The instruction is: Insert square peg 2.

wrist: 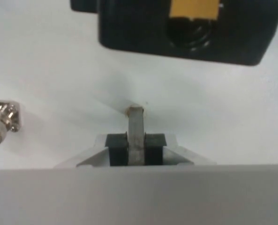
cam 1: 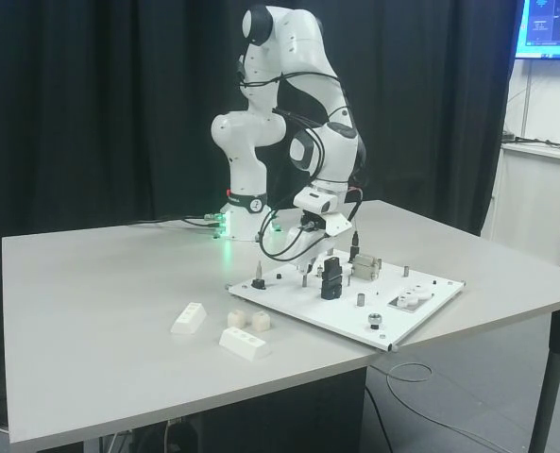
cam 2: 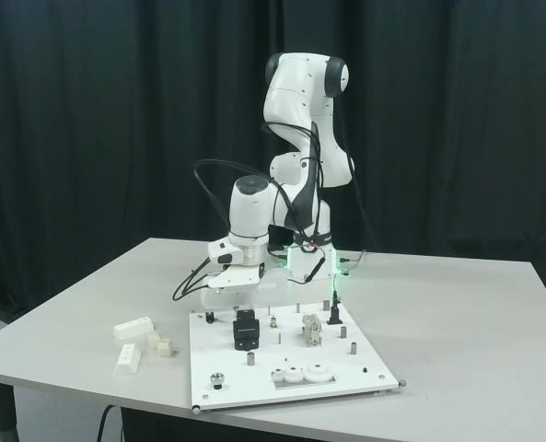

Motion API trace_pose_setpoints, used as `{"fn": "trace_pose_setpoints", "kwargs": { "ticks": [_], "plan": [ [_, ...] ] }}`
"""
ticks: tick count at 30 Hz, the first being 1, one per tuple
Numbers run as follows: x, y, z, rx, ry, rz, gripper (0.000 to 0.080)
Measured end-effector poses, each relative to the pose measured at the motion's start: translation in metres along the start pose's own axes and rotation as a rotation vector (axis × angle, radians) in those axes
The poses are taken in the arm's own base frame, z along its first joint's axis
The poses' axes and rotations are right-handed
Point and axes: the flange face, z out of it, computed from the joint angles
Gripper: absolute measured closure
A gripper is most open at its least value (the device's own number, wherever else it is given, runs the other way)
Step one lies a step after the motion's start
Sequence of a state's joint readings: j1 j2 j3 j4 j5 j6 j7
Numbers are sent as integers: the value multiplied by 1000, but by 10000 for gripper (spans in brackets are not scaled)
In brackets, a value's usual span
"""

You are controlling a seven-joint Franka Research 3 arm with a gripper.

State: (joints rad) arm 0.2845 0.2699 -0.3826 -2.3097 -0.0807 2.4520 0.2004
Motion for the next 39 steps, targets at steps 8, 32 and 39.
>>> {"fn": "trace_pose_setpoints", "kwargs": {
  "ticks": [8, 32, 39],
  "plan": [
    [0, 0, 0, 2, -1, 28, 732],
    [0, 1, 2, 6, -3, 133, 732],
    [1, 1, 3, 5, 1, 83, 732]
  ]
}}
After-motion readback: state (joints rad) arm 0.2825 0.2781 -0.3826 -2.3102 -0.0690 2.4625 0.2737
